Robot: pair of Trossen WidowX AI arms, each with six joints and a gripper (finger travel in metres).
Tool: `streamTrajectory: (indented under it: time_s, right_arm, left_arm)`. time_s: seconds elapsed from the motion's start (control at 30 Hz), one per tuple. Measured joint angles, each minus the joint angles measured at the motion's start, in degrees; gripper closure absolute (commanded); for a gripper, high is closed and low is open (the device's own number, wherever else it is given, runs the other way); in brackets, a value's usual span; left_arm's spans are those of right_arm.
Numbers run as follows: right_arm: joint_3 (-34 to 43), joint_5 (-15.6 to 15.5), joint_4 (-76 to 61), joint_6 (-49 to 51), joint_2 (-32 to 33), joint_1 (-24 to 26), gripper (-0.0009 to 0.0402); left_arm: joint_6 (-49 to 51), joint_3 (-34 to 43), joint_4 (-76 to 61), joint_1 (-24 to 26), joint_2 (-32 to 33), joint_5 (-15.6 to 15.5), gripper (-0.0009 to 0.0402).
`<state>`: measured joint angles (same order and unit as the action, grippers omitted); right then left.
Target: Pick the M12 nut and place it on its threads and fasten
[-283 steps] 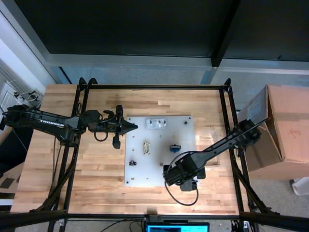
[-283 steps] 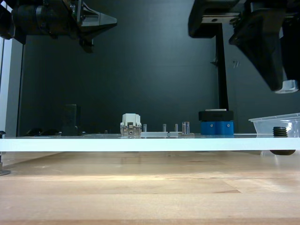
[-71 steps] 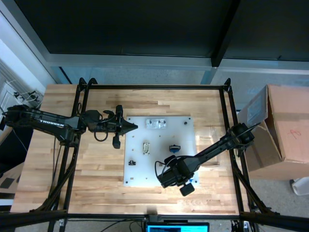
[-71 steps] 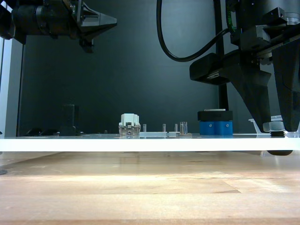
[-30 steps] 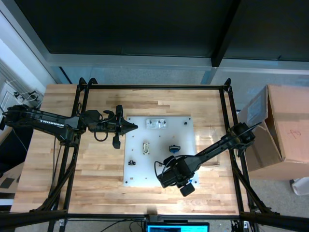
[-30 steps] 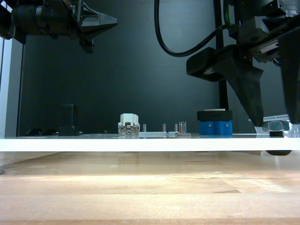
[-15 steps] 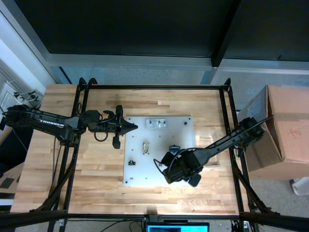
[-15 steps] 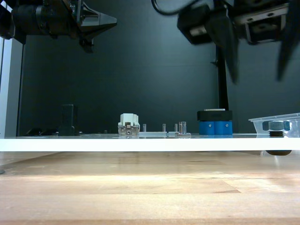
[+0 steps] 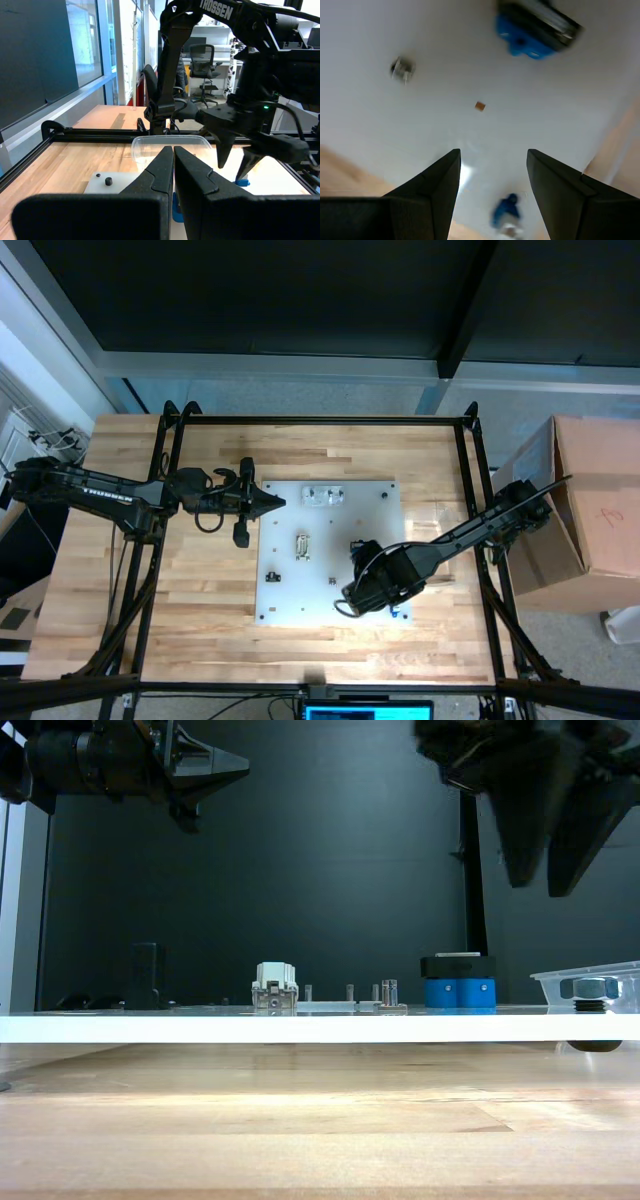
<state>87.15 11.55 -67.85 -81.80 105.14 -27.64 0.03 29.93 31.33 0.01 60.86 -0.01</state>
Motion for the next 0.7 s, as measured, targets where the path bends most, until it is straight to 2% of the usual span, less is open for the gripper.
streamTrajectory:
  time_s: [0.13,0.23,0.47,0.53,0.7]
  right_arm:
    - [0.0,-0.44,-0.22,2.84,0.0,-0.09,0.021]
    - [-0.02,-0.46,-0.24,8.79,0.0,-0.11,0.021]
    - [-0.04,-0.61,-0.22,38.07,0.0,-0.13,0.021]
    - [-0.04,-0.63,0.2,43.6,0.0,-0.15,0.021]
    - [-0.04,-1.07,2.32,45.86,0.0,-0.13,0.0219]
  left_arm:
    - [0.0,0.0,0.0,0.0,0.0,0.0,0.0393]
    - [0.0,0.02,0.02,0.0,0.0,0.0,0.0393]
    - [0.0,0.02,0.0,0.0,0.0,0.0,0.0393]
    - [0.0,0.02,0.0,0.0,0.0,-0.02,0.0393]
    - [0.0,0.0,0.0,0.0,0.0,0.0,0.0393]
